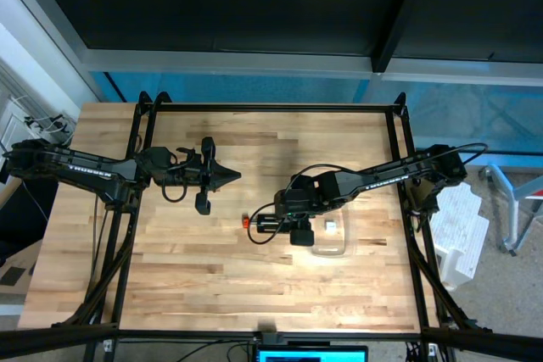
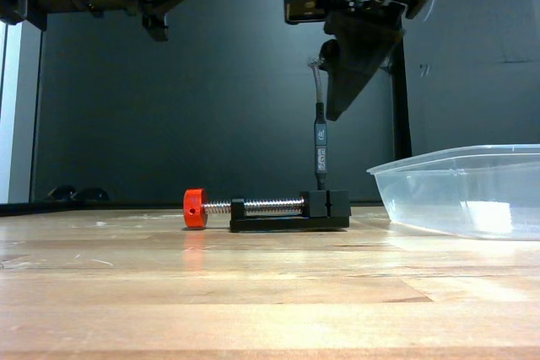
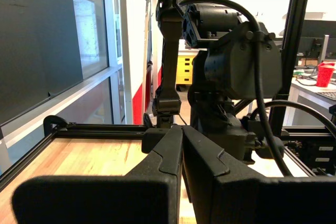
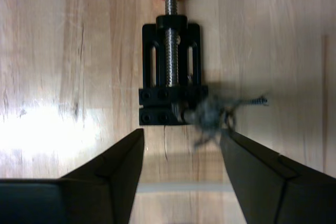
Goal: Pick the usb-c connector and install on the hub
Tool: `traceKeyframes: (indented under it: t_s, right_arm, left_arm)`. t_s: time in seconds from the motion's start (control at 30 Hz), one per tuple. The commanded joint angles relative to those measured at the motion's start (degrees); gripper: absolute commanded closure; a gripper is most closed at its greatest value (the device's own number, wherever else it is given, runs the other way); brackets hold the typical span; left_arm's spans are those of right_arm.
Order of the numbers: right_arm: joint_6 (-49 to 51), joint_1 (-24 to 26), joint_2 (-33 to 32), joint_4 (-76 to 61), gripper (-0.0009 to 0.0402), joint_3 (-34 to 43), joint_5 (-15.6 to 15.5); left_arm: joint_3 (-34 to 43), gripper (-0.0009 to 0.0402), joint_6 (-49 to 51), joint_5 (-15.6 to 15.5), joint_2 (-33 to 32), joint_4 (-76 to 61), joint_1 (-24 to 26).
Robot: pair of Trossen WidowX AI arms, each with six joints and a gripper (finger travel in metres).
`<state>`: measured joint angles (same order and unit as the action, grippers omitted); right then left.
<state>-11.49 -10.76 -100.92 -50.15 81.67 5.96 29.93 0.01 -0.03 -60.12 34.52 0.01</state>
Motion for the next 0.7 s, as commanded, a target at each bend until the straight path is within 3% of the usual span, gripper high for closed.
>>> traceKeyframes:
  t_s: [0.03,0.7]
  right_arm:
    - [0.0,-0.1,2.6,0.3,0.0153,-1.7,0.1]
    - [0.5,-0.1,6.1,1.6,0.0142,-4.2,0.5]
  left_arm:
    - [0.0,0.0393,0.0,0.0,0.0,0.0,0.0]
    - [0.0,0.0393,0.0,0.0,0.0,0.0,0.0]
